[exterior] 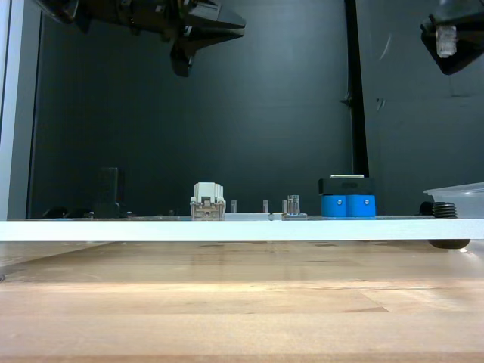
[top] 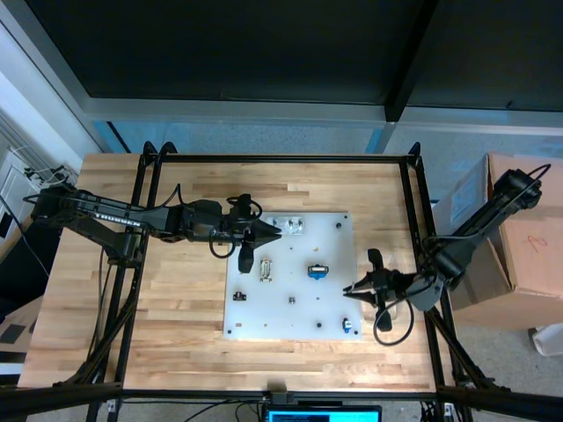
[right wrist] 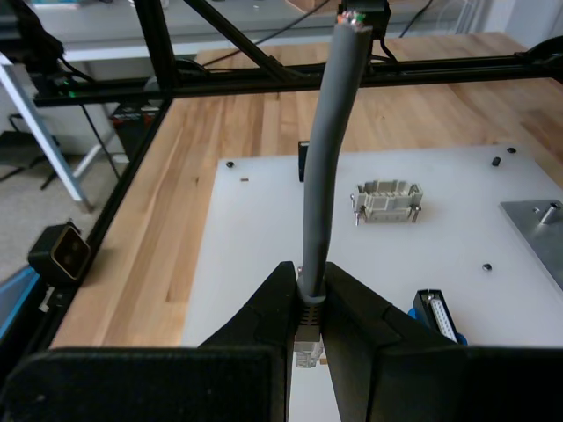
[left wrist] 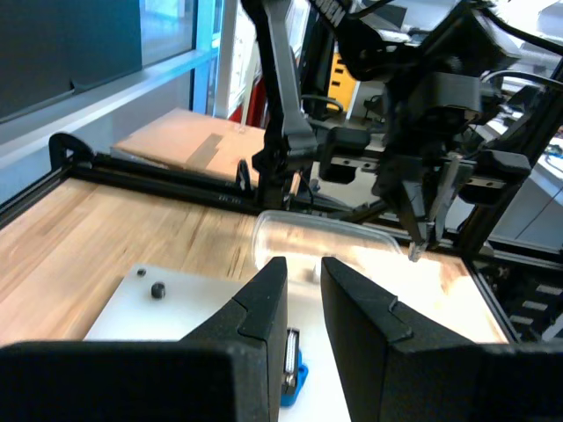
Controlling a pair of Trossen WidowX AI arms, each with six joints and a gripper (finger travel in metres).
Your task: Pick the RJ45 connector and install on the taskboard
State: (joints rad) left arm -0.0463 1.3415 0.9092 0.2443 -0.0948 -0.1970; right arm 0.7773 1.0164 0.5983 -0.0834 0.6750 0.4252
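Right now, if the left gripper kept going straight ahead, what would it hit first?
Probably nothing soon: the left gripper hangs high, pointing level across the taskboard. The right gripper, holding the RJ45 connector at similar height, is the nearest candidate, though it seems off to one side.

Wood table carries white task board, lying flat; clear plastic tub sits just beside the board's right edge.
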